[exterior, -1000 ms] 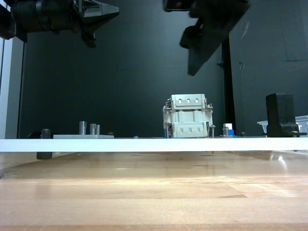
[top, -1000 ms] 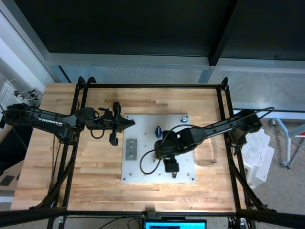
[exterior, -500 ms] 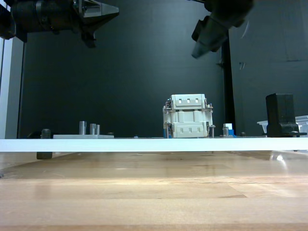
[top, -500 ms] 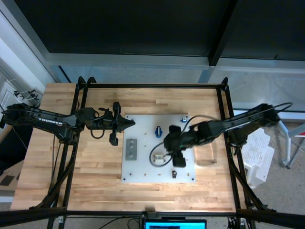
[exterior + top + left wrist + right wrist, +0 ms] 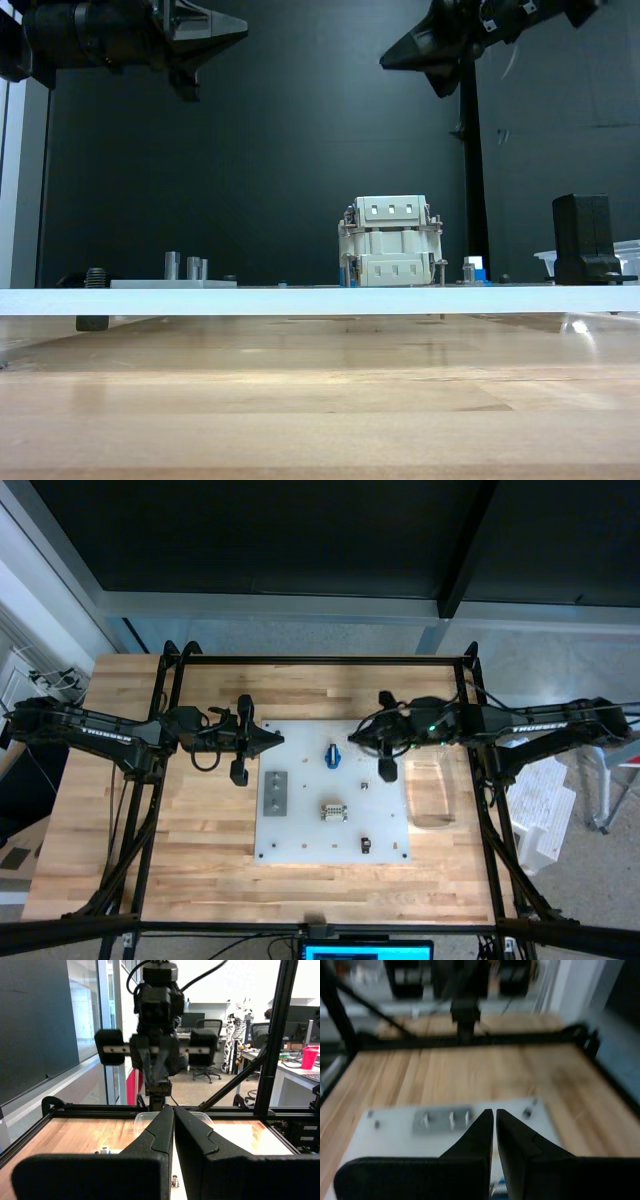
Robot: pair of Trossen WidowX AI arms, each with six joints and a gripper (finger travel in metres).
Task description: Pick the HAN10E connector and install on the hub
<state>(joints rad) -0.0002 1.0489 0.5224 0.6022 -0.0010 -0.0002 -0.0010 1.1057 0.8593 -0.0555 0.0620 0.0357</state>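
Your HAN10E connector (image 5: 391, 211) sits squarely on top of the hub (image 5: 391, 268) on the white board (image 5: 300, 840). In the low view the two read as one stacked block with no visible gap, so you can judge the insert as seated or very nearly so. The right end effector (image 5: 350, 740) hangs high above the far half of the board, just beside the blue upright piece (image 5: 332, 754), with its fingers closed together and nothing between them. From there the connector lies toward the near edge of the counter (image 5: 180, 850) and well below, with its long axis running left to right across the board. The left end effector (image 5: 278, 738) is parked at the same height over the board's left edge, its fingers also pinched shut and empty. It stands somewhat farther from the stack than the right one. If you want to press or check the seating, the right arm looks like the one to bring down and toward you.
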